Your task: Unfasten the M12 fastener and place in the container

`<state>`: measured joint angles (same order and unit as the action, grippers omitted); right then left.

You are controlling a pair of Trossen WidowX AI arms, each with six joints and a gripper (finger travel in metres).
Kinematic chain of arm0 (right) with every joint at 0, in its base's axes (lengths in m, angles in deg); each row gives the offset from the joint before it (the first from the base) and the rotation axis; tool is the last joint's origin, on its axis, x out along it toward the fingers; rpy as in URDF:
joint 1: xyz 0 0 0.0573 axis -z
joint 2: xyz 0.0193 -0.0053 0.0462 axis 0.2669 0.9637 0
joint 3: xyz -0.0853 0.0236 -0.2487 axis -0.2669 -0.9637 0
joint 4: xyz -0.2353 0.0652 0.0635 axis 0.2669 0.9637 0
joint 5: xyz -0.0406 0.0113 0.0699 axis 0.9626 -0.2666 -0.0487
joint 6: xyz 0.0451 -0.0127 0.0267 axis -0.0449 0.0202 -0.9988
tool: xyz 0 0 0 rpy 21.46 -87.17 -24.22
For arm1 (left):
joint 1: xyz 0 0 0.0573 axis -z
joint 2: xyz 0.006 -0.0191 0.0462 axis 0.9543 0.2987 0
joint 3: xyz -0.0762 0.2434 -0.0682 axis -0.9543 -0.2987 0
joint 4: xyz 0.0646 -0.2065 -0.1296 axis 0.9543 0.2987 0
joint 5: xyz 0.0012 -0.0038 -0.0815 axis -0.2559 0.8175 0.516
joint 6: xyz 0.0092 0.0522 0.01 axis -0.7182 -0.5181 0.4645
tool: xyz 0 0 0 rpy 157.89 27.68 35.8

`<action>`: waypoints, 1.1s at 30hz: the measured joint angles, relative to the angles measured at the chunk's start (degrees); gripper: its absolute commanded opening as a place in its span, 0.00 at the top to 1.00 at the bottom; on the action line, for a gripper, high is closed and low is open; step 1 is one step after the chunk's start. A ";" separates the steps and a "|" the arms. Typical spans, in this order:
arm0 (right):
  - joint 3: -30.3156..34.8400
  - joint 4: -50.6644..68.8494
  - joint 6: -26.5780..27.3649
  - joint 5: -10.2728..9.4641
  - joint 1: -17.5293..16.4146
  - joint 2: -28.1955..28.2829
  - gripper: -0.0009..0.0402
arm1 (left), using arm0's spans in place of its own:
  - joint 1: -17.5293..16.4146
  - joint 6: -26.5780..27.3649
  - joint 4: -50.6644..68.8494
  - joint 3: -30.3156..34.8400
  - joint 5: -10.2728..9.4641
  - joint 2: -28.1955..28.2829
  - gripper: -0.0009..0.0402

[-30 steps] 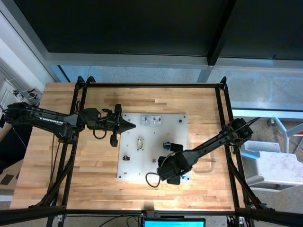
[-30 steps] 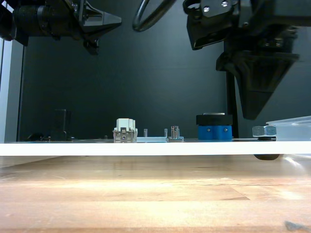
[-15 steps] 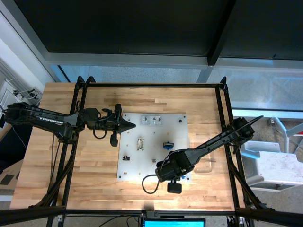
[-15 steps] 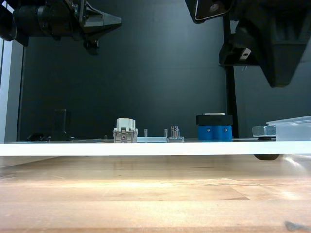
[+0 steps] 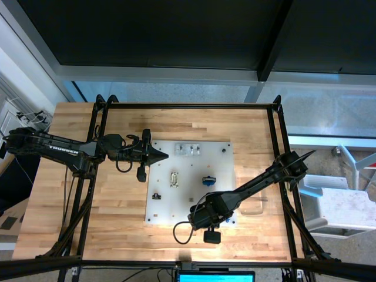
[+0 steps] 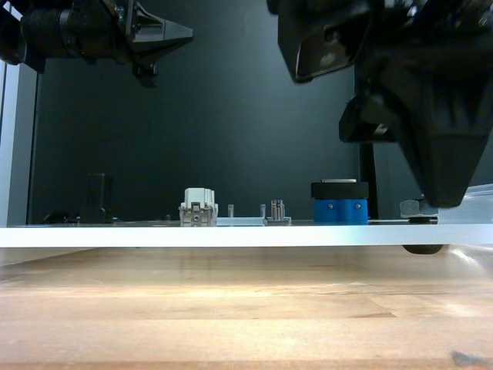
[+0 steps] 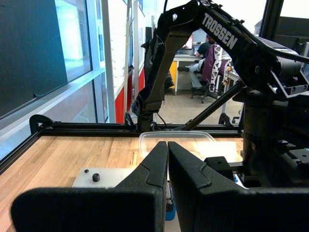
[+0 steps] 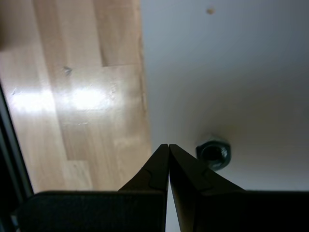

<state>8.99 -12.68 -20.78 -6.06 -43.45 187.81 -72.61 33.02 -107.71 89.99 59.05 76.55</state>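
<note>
Our right gripper (image 8: 168,146) hangs point-down with its fingers pressed together and nothing between them, the tips close over the white board (image 8: 241,72) near its edge by the wooden table (image 8: 82,96). The M12 nut (image 8: 214,152) sits just beside those tips, outside them. Its dark centre suggests it is on its stud, not in the container (image 5: 256,207), which lies off the board's right side. Our left gripper (image 7: 167,143) is likewise closed and empty, held high over the board's far left edge.

We judge the nut light, hard and smooth. Opened fingers should take it across two opposite flats, and it could slip. The stud's ribs are hidden. In the low view our right gripper covers part of the nut, and in the high view the arm hides it altogether.
</note>
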 measured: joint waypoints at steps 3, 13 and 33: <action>-0.13 0.42 0.15 0.37 0.00 0.07 0.98 | 0.00 -0.02 -0.02 0.00 0.02 0.00 0.98; -0.13 2.38 -0.04 2.10 -0.04 0.07 0.98 | 0.00 0.00 -0.02 0.02 0.00 0.02 0.98; -0.13 7.10 -3.23 10.80 -0.17 -0.15 0.98 | 0.00 -0.02 -0.02 0.02 0.02 0.02 0.98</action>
<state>8.85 -5.57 -24.02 4.74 -43.62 187.65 -72.61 33.00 -107.73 90.01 59.07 76.57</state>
